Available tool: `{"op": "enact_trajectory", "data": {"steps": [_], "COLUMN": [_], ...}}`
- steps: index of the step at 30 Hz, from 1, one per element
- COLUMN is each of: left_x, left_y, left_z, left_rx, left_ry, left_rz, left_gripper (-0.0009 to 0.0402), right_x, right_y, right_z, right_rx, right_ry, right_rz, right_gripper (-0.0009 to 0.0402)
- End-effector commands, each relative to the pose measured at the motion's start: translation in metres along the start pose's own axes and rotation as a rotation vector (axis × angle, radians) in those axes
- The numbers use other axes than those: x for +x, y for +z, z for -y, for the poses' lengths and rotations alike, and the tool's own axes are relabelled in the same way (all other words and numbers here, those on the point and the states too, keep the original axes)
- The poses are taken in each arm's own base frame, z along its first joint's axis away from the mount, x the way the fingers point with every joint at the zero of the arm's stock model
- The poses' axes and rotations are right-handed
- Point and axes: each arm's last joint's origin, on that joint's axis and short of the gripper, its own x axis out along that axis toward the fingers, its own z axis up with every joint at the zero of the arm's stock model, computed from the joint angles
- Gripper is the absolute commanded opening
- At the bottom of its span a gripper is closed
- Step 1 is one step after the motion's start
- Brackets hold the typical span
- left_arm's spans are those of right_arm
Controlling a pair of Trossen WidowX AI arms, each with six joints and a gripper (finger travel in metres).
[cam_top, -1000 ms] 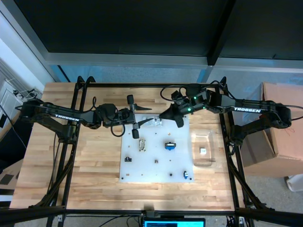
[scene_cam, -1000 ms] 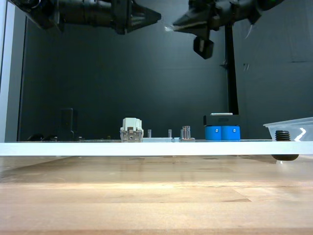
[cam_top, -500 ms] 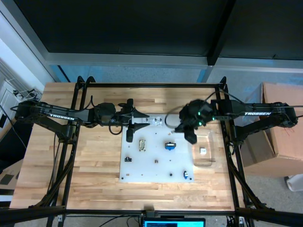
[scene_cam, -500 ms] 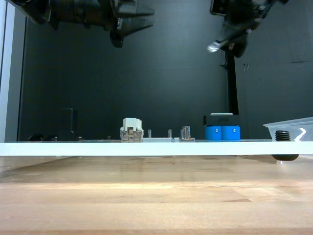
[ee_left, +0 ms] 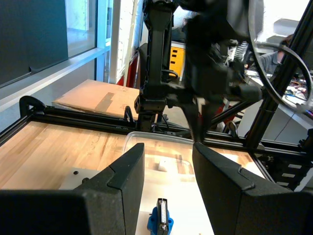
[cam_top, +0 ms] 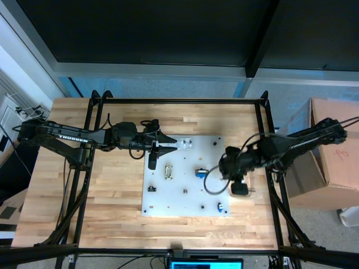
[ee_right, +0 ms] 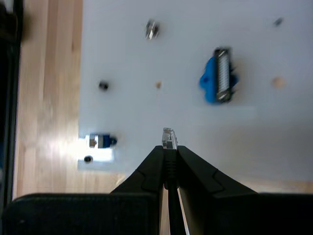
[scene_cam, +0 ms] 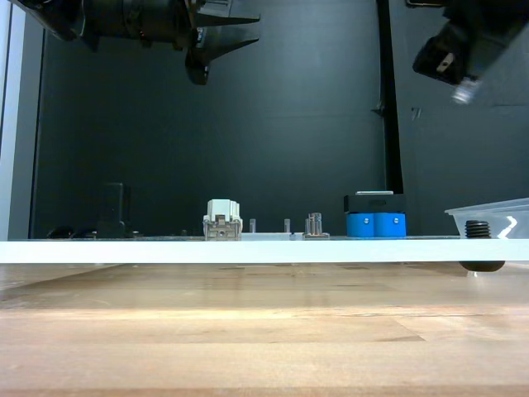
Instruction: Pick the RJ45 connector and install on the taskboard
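Board: one white board (cam_top: 168, 202), two blue items on it: small blue part (cam_top: 221, 208) at near edge, blue plug (cam_top: 201, 172) mid-board.
Right gripper (ee_right: 168, 149): in the air over board's right side, fingers clamped on the one RJ45 connector (ee_right: 168, 138); clear tip sticks out, not seated.
Tray: one clear tray (scene_cam: 496, 211) beside board's right edge.
Left gripper (ee_left: 167, 152): fingers apart, raised over board's far-left part.
Writing: TROSSEN on left arm (cam_top: 72, 136).
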Motion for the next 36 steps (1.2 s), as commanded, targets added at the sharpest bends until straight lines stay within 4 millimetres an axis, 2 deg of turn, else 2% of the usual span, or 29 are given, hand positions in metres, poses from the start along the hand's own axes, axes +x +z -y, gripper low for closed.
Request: {"op": "enact_trajectory", "data": {"steps": [1,8,14,25,31,36], "left_x": [0.0,0.0,0.0,0.0,0.0,0.0], "left_y": [0.0,0.0,0.0,0.0,0.0,0.0], "left_z": [0.0,0.0,0.0,0.0,0.0,0.0], "left_rx": [0.001,0.001,0.001,0.001,0.001,0.001], "left_ry": [0.0,0.0,0.0,0.0,0.0,0.0], "left_rz": [0.002,0.002,0.002,0.002,0.002,0.002], "left_gripper": [0.0132,0.0131,0.0131,0.0131,0.0131,0.0131], "right_x": [0.01,0.032,0.045,0.067,0.086,0.093], "right_y": [0.004,0.02,0.037,0.054,0.053,0.053], "right_z": [-0.015,-0.049,-0.074,-0.093,-0.099,-0.102], "right_rx": [-0.017,-0.046,-0.064,-0.103,-0.104,-0.106], "right_ry": [-0.022,-0.079,-0.096,-0.128,-0.116,-0.105], "right_rz": [-0.094,-0.284,-0.373,-0.507,-0.557,-0.566], "right_gripper": [0.0,0.0,0.0,0.0,0.0,0.0]}}
